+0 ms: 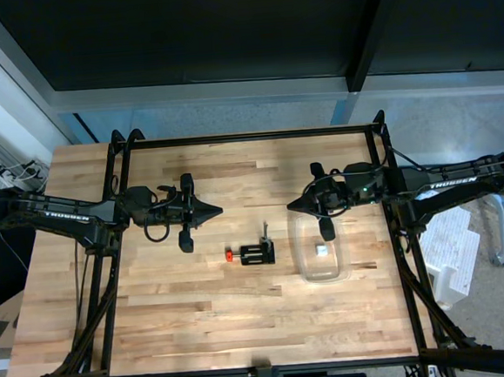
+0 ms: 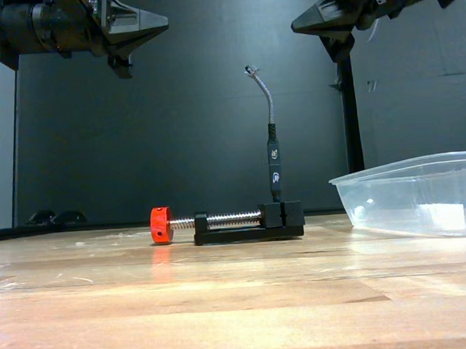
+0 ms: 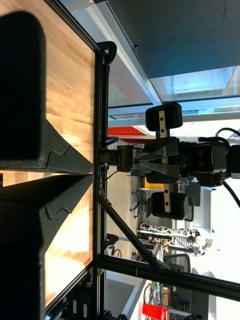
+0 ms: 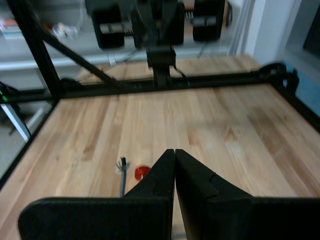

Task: Pick the USB-C connector and install on taskboard

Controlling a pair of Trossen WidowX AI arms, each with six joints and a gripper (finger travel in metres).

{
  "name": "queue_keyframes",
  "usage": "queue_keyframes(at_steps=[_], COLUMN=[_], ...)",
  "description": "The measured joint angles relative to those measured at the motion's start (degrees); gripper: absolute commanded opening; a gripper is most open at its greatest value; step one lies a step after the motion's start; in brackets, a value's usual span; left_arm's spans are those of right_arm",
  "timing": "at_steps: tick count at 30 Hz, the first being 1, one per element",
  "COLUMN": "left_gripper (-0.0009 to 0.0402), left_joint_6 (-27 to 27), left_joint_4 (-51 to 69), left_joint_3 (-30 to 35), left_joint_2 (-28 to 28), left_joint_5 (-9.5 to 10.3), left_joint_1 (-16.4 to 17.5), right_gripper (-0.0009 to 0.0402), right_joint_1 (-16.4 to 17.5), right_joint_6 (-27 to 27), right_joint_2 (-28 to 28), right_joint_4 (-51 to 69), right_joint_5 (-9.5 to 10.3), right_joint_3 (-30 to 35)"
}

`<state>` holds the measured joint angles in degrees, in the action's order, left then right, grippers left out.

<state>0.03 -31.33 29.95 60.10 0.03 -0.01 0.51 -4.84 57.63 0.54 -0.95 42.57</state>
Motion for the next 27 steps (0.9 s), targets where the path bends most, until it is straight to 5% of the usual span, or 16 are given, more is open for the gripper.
queue_keyframes(at_steps=[14, 27], left_gripper=[0.0000, 0.0000], left_joint_6=[0.00, 0.00], left_joint_4=[-0.02, 0.00], left_joint_3=[0.00, 0.00], left_joint_2=[0.00, 0.00], left_joint_5=[0.02, 0.02], left_joint_1=[0.00, 0.00], right_gripper=[0.0000, 0.0000], right_joint_1=[-1.29, -1.29], right_joint_6=[-0.61, -0.31], right_joint_2=[-3.63, -3.61], right_joint_4=[-21.92, -23.65], right_joint_5=[0.20, 1.16], right_joint_3=[-12.11, -12.87])
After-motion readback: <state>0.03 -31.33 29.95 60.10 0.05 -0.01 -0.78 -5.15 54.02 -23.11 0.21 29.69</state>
